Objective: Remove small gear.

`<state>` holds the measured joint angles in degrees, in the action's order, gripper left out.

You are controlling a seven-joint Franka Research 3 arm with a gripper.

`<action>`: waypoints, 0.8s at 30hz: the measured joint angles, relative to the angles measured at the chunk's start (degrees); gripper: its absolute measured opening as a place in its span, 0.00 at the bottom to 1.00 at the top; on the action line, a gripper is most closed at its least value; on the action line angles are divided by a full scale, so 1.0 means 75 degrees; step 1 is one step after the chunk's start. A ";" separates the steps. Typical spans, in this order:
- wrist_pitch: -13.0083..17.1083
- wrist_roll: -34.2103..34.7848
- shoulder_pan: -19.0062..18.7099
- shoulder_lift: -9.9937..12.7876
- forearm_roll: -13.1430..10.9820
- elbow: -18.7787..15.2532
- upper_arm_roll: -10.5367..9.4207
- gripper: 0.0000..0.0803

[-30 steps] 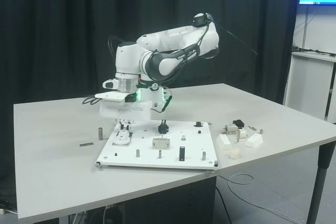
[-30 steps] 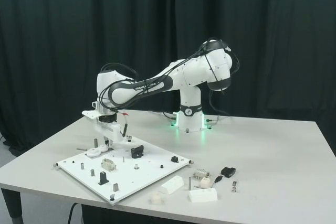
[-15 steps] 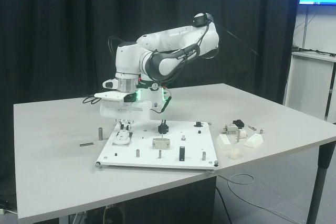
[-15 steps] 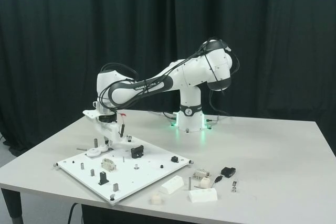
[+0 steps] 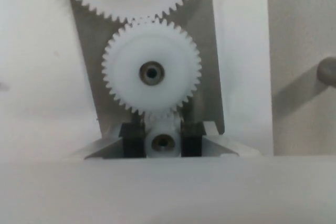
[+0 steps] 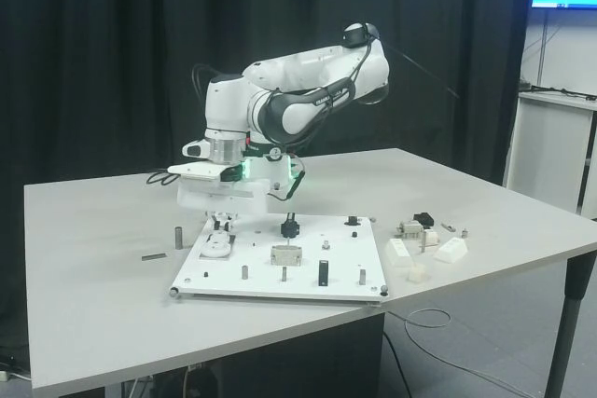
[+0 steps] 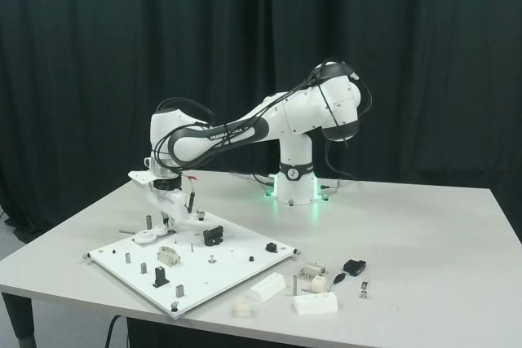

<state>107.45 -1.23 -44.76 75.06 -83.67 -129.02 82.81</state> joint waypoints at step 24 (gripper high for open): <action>0.0000 0.0167 -0.0004 -0.0003 0.0003 -0.0005 0.0013 0.17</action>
<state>107.45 0.02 -44.79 75.03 -83.65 -129.06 82.91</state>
